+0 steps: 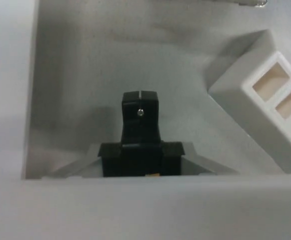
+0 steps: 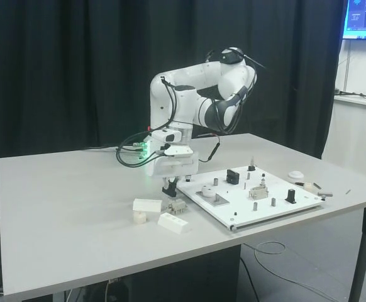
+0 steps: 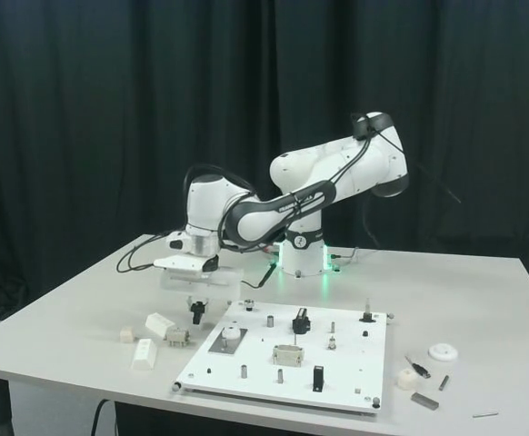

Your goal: Place D-SUB.

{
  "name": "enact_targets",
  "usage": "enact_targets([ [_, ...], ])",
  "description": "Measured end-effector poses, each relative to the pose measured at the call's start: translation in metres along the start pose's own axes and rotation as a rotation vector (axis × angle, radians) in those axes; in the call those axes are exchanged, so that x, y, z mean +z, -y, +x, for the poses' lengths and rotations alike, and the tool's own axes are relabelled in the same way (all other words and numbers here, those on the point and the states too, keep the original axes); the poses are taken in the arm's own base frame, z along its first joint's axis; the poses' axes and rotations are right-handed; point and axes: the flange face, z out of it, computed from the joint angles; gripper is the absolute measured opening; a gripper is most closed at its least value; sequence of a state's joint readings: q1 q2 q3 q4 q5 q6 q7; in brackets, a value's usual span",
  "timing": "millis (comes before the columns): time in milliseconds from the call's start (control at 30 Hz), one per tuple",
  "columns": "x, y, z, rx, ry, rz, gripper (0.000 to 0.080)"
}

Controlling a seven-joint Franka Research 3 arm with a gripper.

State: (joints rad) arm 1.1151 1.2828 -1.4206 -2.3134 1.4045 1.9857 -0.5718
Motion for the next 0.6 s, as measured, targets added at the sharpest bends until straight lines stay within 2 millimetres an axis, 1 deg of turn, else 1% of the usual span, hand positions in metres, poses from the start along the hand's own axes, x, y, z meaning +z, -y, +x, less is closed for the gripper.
enact_targets([
  [233,0.007,0.001,0.006,-0.005,0.009,0.000,0.0155],
  [467,0.008,0.002,0.012,-0.007,0.006,0.004,0.0155],
  [500,0.007,0.002,0.013,-0.008,0.005,0.004,0.0318],
  [600,0.004,0.003,0.016,-0.009,0.001,0.007,0.0318],
])
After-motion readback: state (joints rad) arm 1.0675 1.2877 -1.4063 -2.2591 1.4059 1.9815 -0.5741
